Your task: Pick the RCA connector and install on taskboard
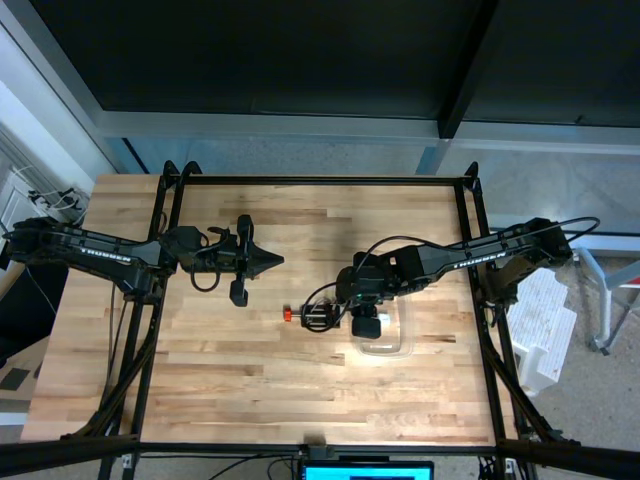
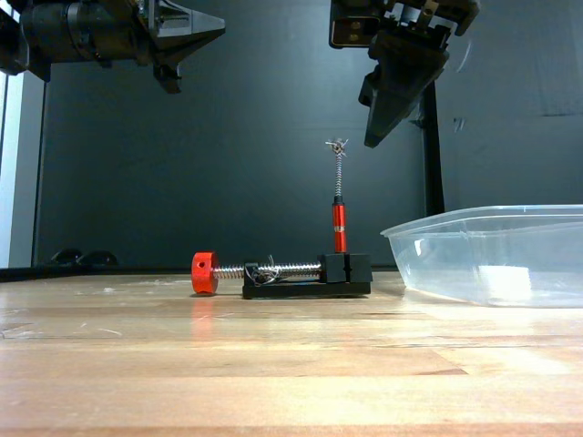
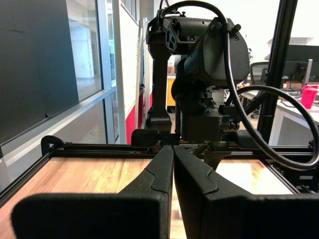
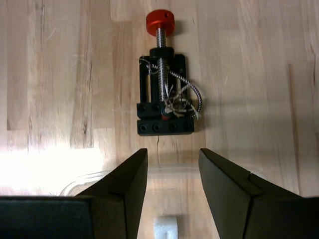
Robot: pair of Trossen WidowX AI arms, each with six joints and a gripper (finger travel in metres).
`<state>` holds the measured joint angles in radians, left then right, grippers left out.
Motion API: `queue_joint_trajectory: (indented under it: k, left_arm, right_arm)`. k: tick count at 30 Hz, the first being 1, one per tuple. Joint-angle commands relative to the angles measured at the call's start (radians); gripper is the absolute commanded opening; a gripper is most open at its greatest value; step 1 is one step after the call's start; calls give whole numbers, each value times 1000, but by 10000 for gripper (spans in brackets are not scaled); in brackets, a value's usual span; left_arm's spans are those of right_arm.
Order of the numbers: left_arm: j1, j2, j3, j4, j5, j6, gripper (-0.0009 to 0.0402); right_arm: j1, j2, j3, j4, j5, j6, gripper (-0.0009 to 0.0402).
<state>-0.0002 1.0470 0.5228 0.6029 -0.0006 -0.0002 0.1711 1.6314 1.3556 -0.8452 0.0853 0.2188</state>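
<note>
The wooden surface (image 1: 250, 390) is carrying a clear plastic tray (image 2: 455, 221) on its right half, with the taskboard (image 4: 149, 127) sitting just outside the tray's rim. The taskboard's red knob (image 4: 160, 22) is pointing away from the tray. The right gripper (image 4: 173, 157) is hanging above the tray with its jaws standing apart and nothing between them. The left gripper (image 3: 173, 154) is waiting high over the left half of the surface, its jaws pressed together, well apart from everything. The RCA connector (image 4: 165, 228), a small whitish piece, is lying on the tray floor. From the right wrist it is showing in line with the gap between the open jaws, so it is probably sitting almost straight below that gripper. The right arm is clearly the nearer one. Only part of the connector is showing, so its long axis is not readable. The coming move likely calls for a straight descent into the tray.
</note>
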Motion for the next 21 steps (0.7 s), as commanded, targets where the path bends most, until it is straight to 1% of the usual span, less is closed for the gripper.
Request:
queue_joint_trajectory:
  k: [1,6,7,9,14,17,20,21]
  left_arm:
    - [0,0,0,0,0,0,0]
    - [0,0,0,0,0,0,0]
    - [0,0,0,0,0,0,0]
    - [0,0,0,0,0,0,0]
    - [0,0,0,0,0,0,0]
    - [0,0,0,0,0,0,0]
    - [0,0,0,0,0,0,0]
    - [0,0,0,0,0,0,0]
  right_arm:
    - [1,-4,0,2,0,-1,136]
    - [10,-19,-2,5,-3,-21,124]
    - [10,-27,-6,12,-10,-21,120]
    - [10,-63,-24,41,-9,-21,108]
    - [8,-189,-135,191,-6,-21,68]
    - [8,-264,-212,282,2,-25,37]
    - [7,-333,-290,382,2,-33,2]
    - [6,-354,-314,415,4,-40,-4]
